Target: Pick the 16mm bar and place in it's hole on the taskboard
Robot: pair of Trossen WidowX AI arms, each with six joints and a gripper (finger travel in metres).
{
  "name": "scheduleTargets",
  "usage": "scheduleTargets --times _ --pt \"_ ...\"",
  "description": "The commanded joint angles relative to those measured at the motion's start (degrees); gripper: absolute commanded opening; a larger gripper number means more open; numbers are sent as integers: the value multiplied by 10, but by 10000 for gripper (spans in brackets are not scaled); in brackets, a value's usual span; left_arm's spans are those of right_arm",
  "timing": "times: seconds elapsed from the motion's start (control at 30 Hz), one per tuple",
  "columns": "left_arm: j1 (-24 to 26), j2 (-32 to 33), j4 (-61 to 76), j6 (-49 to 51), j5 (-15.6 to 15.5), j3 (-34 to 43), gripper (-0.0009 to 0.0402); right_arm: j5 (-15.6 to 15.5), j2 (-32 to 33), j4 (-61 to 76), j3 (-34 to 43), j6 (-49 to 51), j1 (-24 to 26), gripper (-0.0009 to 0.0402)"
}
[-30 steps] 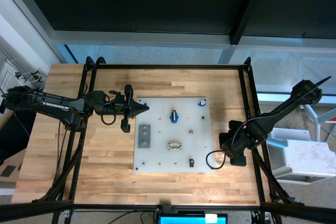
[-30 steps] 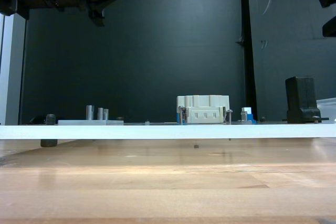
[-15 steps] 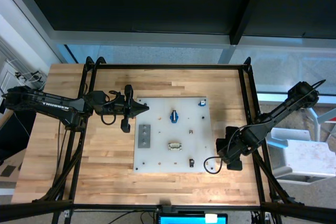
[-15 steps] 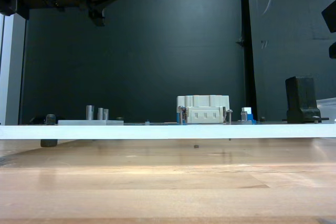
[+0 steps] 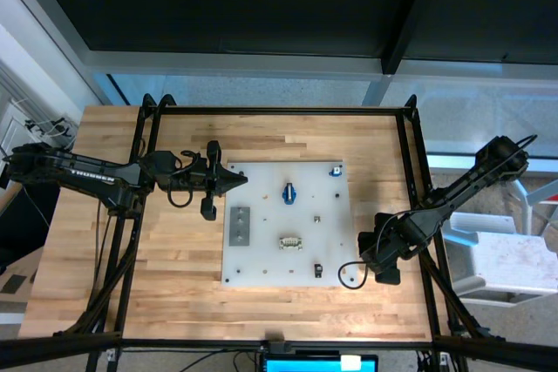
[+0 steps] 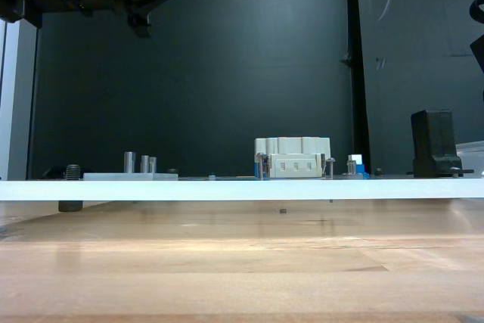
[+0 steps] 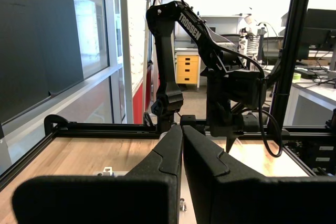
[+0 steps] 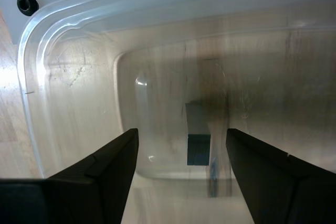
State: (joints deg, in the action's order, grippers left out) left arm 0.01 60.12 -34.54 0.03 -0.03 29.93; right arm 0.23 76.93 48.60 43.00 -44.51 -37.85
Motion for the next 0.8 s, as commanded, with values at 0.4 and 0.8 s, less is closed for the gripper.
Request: scheduleTargets --times 0.4,0.8 --pt "0 0 0 0 0 0 0 2 0 -22 -13 0 -1 48" --pt "0 0 0 0 0 0 0 2 0 -17 -12 0 -1 3"
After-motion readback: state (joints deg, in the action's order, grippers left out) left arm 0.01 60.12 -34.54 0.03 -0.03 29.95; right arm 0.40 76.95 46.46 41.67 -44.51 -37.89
